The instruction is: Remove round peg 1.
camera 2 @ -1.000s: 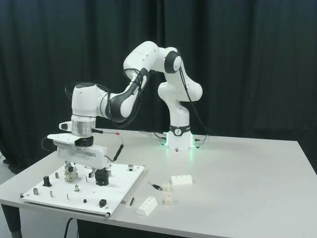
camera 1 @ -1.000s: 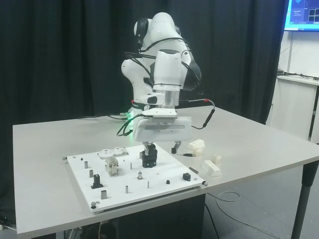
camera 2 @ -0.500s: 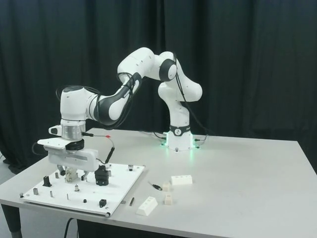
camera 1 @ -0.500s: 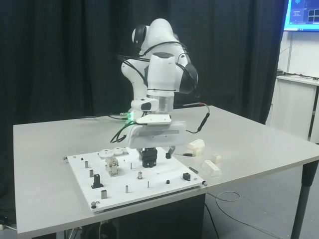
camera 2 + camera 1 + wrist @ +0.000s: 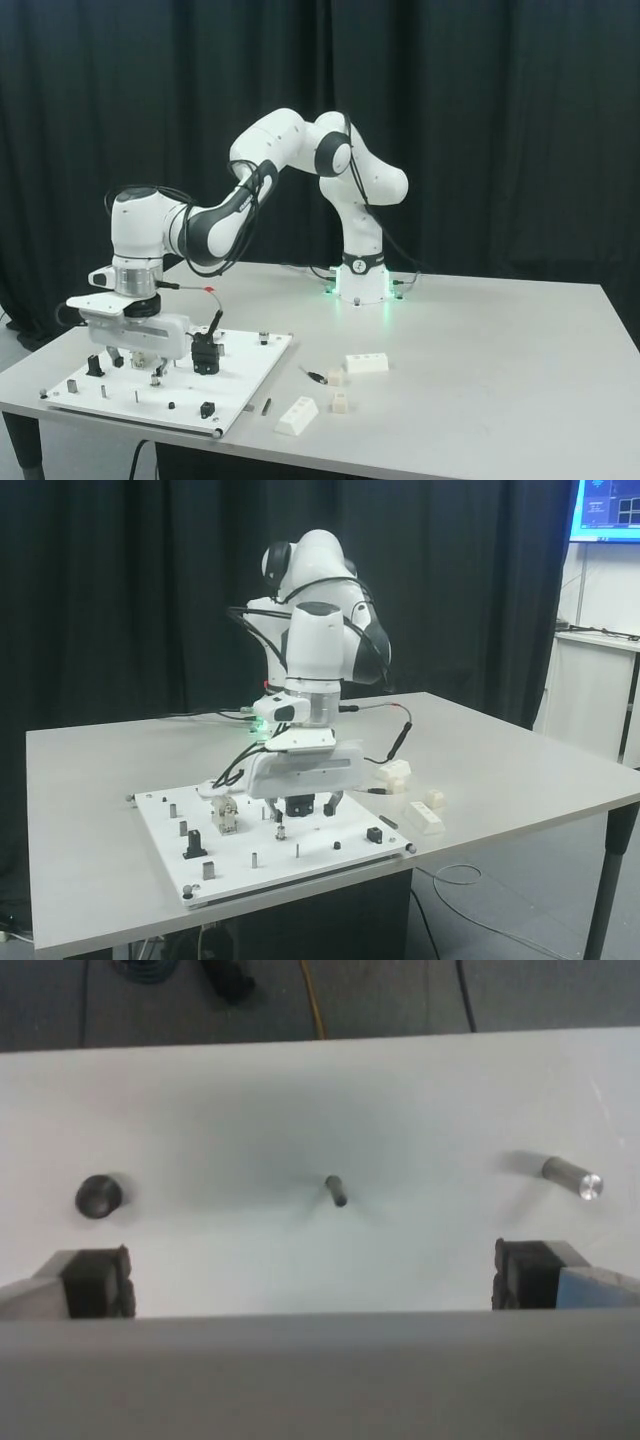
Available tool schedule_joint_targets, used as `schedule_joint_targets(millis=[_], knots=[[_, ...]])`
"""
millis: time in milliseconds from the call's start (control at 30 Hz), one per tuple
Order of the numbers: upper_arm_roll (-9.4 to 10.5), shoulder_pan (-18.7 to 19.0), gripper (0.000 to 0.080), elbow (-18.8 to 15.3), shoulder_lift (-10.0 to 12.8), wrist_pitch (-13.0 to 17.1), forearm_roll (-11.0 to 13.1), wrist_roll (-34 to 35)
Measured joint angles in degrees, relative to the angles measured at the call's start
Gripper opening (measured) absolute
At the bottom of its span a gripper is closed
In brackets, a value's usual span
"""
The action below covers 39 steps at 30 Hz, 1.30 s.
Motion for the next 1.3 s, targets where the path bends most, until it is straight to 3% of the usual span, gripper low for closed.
schedule_joint_targets(millis=[800,1300], knots=[[-0.01,-0.93,0.08,5.03,5.25,0.0,2.22,-2.37],[-0.01,-1.13,0.08,5.87,6.64,0.0,2.27,-2.45]])
